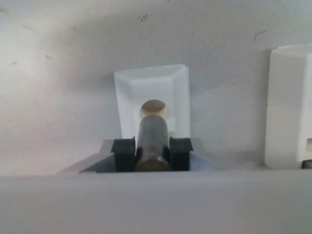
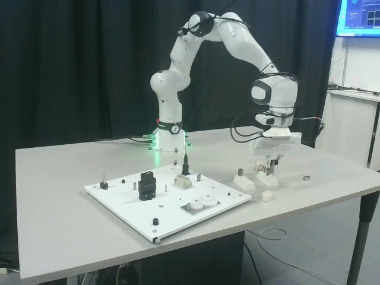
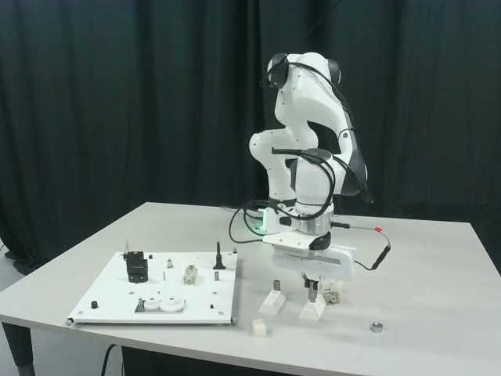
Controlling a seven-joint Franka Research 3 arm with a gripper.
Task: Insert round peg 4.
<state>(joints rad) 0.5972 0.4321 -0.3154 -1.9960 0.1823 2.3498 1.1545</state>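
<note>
In the wrist view a grey round peg stands upright between two black fingertip pads, which touch it on both sides, so my gripper is shut on it. Below the peg lies a white holder block whose round hole shows bare, with the peg's lower end just above it. From the room views, the gripper hangs low over that holder, on the table beside the white assembly board.
A second white holder with its own peg stands close by; its edge shows in the wrist view. A small white block and a small ring lie nearby. Several fixtures stand on the board.
</note>
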